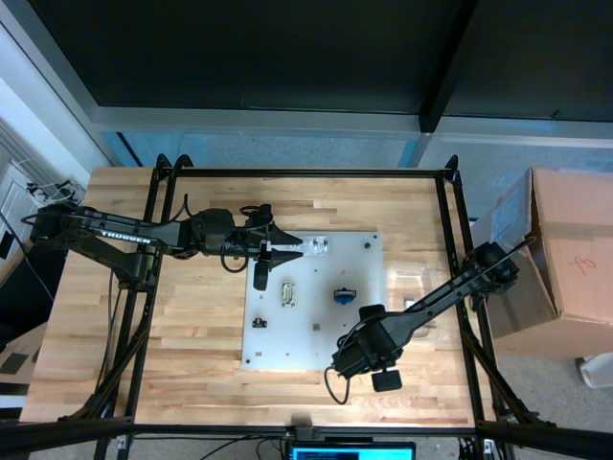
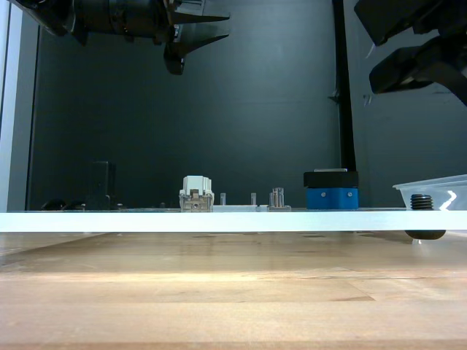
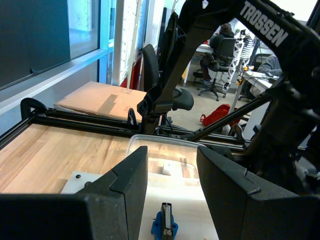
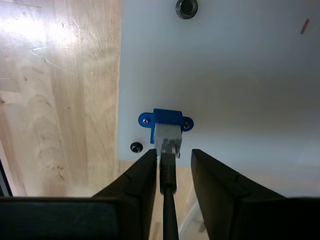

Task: Pick the RJ45 connector and install on the taskboard

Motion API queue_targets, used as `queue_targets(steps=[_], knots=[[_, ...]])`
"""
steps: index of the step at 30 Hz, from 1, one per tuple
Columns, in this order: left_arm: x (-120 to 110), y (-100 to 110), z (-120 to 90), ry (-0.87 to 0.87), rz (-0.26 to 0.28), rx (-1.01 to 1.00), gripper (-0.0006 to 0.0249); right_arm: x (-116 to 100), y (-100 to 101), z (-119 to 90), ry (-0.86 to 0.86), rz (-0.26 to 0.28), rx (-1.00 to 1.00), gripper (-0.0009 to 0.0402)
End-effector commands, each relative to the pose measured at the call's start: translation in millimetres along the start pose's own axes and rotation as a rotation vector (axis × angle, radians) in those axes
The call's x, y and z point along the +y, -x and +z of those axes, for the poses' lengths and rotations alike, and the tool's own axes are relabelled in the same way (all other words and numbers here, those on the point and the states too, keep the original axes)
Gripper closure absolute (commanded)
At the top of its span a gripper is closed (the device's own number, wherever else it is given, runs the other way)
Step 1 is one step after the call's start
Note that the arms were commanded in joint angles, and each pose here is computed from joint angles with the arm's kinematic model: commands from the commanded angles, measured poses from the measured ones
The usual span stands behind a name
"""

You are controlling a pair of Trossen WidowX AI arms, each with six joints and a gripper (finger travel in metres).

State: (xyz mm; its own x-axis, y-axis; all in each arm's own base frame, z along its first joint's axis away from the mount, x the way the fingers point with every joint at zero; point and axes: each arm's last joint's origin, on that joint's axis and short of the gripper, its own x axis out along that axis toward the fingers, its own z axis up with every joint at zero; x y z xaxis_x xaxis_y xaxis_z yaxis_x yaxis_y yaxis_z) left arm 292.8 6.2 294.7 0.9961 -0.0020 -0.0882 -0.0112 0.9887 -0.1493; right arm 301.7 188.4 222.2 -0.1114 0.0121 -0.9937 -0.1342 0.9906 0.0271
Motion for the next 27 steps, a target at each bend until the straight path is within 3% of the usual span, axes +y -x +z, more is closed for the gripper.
queue_targets(steps=[1,6,12,19,27], knots=[[0.0,0.0,0.1,0.0,0.0,0.0,0.0111,-0.6,13.6,-4.3,0.0,0.015,-0.024,0.0266],[0.1,0.0,0.2,0.0,0.0,-0.001,0.0111,-1.7,29.7,-14.6,-0.008,0.032,-0.069,0.0239],[0.0,0.0,0.2,0.0,0.0,-0.001,0.0111,-3.5,52.0,-36.9,-0.016,0.012,-0.155,0.0223],[0.1,0.0,0.2,0.0,0.0,-0.001,0.0111,-13.9,64.5,-61.6,-0.042,0.025,-0.211,0.0233],[0.1,0.0,0.2,0.0,0.0,-0.001,0.0111,-17.6,66.7,-69.6,-0.04,0.031,-0.239,0.0254]])
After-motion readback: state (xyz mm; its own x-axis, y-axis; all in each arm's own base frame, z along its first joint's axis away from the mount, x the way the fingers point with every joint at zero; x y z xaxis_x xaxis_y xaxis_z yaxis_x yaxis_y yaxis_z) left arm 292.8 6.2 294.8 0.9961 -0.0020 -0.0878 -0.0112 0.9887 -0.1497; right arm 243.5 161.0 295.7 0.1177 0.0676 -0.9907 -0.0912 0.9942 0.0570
